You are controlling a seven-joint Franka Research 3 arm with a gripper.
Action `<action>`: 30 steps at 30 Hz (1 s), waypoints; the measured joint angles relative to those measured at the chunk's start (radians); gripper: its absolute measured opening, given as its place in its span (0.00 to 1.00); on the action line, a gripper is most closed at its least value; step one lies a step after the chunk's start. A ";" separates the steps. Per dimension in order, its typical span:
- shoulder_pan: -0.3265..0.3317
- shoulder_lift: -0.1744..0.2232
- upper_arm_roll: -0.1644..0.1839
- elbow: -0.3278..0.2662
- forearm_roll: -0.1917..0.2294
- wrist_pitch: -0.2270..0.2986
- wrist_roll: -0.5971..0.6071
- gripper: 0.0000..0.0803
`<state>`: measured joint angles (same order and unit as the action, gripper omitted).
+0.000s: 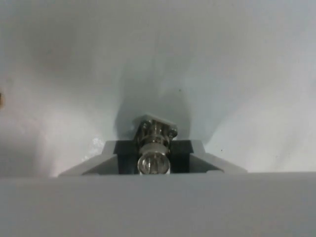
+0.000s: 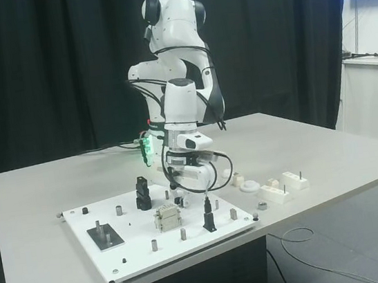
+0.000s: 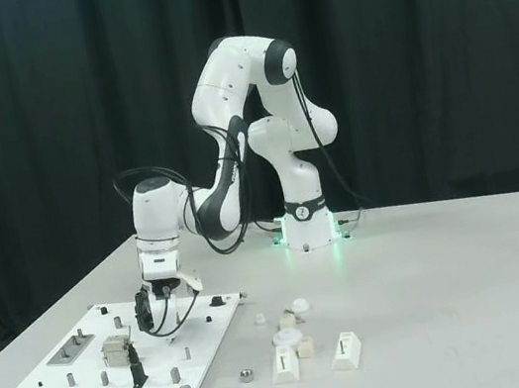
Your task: Insert BNC.
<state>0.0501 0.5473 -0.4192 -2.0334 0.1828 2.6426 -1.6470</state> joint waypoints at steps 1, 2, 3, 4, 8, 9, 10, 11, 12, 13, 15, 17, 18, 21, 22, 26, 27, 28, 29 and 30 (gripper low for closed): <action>0.000 -0.001 0.000 -0.001 0.000 0.001 0.000 0.16; 0.000 -0.001 0.000 -0.002 0.000 0.002 0.000 0.16; 0.000 -0.001 0.000 -0.002 0.000 0.004 0.000 0.16; 0.000 -0.002 0.001 -0.003 0.000 0.005 0.000 0.16; 0.000 -0.002 0.001 -0.006 0.000 0.010 0.000 0.16; 0.000 -0.002 0.001 -0.006 0.001 0.012 0.000 0.16; 0.000 -0.003 0.001 -0.007 0.001 0.014 0.000 0.16; 0.000 -0.003 0.002 -0.008 0.001 0.016 0.000 0.16; 0.000 -0.003 0.002 -0.009 0.002 0.017 0.000 0.16; 0.000 -0.003 0.002 -0.010 0.002 0.019 0.000 0.16; 0.000 -0.003 0.002 -0.012 0.002 0.021 0.000 0.16; 0.000 -0.003 0.003 -0.013 0.003 0.024 0.000 0.16; 0.000 -0.003 0.003 -0.013 0.004 0.025 0.000 0.16; 0.000 -0.003 0.003 -0.015 0.006 0.028 0.001 0.16; 0.000 -0.003 0.003 -0.015 0.007 0.030 0.001 0.16; 0.000 -0.003 0.003 -0.017 0.008 0.033 0.008 0.16; 0.000 -0.003 0.003 -0.017 0.008 0.033 0.011 0.16; 0.000 -0.003 0.003 -0.018 0.008 0.034 0.015 0.16; 0.000 -0.004 0.003 -0.018 0.008 0.034 0.018 0.16; 0.000 -0.004 0.003 -0.018 0.008 0.034 0.022 0.16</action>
<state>0.0497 0.5436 -0.4158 -2.0511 0.1913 2.6763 -1.6250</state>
